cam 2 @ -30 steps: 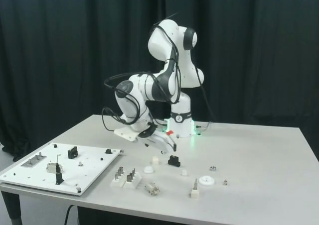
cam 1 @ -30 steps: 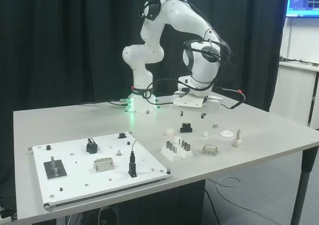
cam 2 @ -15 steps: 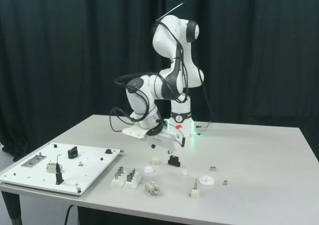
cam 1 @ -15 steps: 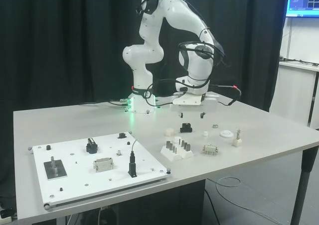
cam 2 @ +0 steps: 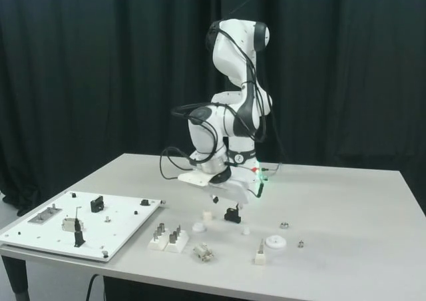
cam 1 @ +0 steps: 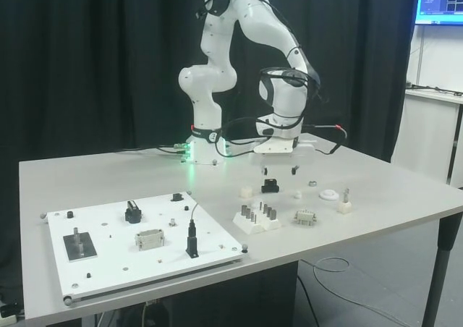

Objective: Pick D-SUB.

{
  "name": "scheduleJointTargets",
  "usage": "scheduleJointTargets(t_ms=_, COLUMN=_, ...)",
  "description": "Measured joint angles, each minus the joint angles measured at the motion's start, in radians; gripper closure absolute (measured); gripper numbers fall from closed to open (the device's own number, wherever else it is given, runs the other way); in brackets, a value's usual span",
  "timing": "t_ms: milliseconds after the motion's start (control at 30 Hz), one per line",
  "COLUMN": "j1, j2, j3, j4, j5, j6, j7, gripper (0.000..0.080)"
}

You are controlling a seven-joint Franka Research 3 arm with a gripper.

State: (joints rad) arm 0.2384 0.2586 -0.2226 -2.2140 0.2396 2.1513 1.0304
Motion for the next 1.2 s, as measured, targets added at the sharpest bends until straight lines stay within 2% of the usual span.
scheduleJointTargets(t_ms=300, j1=0.019, j2=-0.039, j3=0.0, j4=-0.108, j5=0.0, j6=0.116, j7=0.0, gripper=0.0003)
scheduleJointTargets(t_ms=600, j1=0.031, j2=-0.063, j3=0.0, j4=-0.187, j5=0.017, j6=0.2, j7=0.0, gripper=0.0003)
scheduleJointTargets(t_ms=833, j1=0.045, j2=-0.067, j3=0.0, j4=-0.22, j5=0.029, j6=0.238, j7=-0.001, gripper=0.0003)
scheduleJointTargets(t_ms=1200, j1=0.061, j2=-0.067, j3=0.0, j4=-0.244, j5=0.029, j6=0.267, j7=-0.003, gripper=0.0003)
